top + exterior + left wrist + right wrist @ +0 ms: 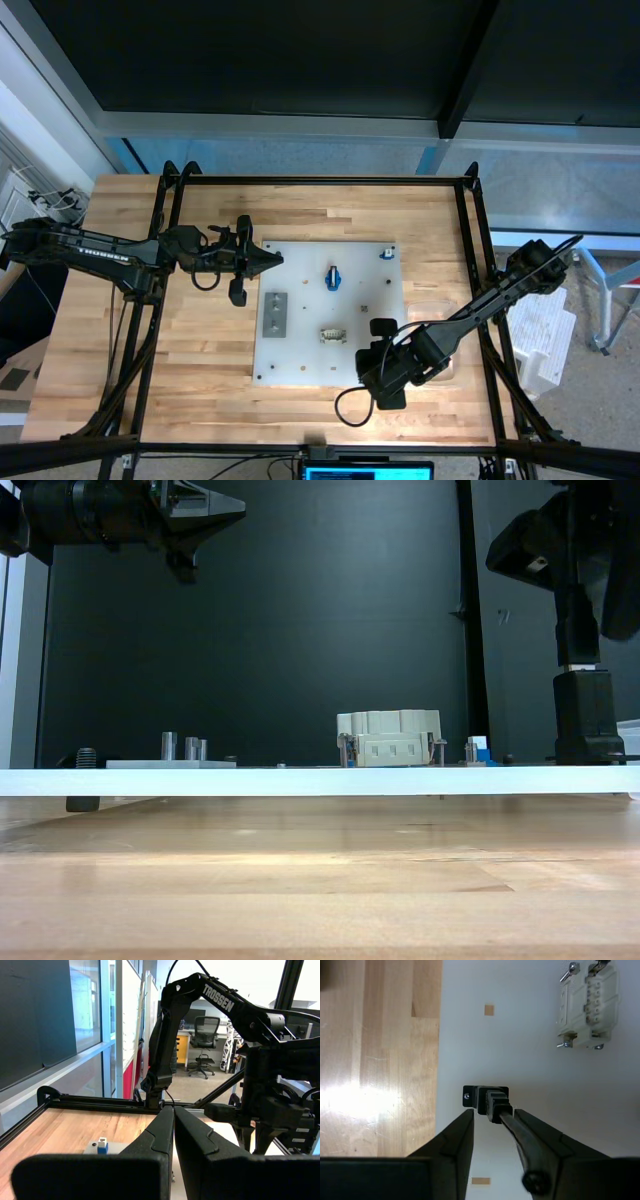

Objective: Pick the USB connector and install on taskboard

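On the tabletop [150, 330], the right tool [492, 1115], parted, flanks the USB connector [486, 1097] on the taskboard [535, 1070], seemingly unclamped. The left tool [173, 1109] hangs closed, empty, over its edge.

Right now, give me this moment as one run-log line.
left gripper shut, raised over taskboard left edge | right gripper down at USB connector, on taskboard near-right area | insertion unconfirmed

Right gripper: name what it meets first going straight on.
The right gripper, low over the taskboard, likely meets the USB connector between its fingers. The left gripper hovers at the board's left edge.
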Available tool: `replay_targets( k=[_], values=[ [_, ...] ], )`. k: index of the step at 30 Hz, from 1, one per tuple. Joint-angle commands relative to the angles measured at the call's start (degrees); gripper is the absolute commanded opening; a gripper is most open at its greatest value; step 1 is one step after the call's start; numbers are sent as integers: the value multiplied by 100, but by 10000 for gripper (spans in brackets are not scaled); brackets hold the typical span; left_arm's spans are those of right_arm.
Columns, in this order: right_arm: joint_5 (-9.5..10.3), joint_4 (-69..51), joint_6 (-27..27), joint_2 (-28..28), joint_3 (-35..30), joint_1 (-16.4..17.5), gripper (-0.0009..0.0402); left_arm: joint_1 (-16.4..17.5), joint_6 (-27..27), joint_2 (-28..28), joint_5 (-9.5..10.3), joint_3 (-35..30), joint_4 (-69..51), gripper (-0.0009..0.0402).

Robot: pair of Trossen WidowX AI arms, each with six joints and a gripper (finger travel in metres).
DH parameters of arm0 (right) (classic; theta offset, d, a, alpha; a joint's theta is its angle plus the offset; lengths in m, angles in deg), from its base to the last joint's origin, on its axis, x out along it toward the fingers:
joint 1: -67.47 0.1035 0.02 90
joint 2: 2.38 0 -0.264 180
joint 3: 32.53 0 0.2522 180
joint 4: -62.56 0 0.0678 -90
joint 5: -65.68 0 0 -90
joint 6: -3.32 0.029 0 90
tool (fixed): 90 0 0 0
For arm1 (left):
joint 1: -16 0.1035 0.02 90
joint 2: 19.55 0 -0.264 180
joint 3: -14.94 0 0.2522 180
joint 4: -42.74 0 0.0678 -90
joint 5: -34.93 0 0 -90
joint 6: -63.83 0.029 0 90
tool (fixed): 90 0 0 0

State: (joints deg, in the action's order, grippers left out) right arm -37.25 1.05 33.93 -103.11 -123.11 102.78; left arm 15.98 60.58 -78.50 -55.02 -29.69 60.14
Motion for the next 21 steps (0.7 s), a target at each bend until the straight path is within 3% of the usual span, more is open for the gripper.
replay_targets(
  k=[1, 12, 21],
  values=[
    [-52, 7, 13, 98, -26, 9, 134, 2, 2, -2, 0, -2, 2, 0],
    [-55, -155, 4, 658, -26, 9, 169, 0, 2, -2, 0, -2, 2, 0],
    [-55, -326, 0, 1182, -26, 2, 160, 0, 2, 0, 0, 0, 2, 0]
  ],
)
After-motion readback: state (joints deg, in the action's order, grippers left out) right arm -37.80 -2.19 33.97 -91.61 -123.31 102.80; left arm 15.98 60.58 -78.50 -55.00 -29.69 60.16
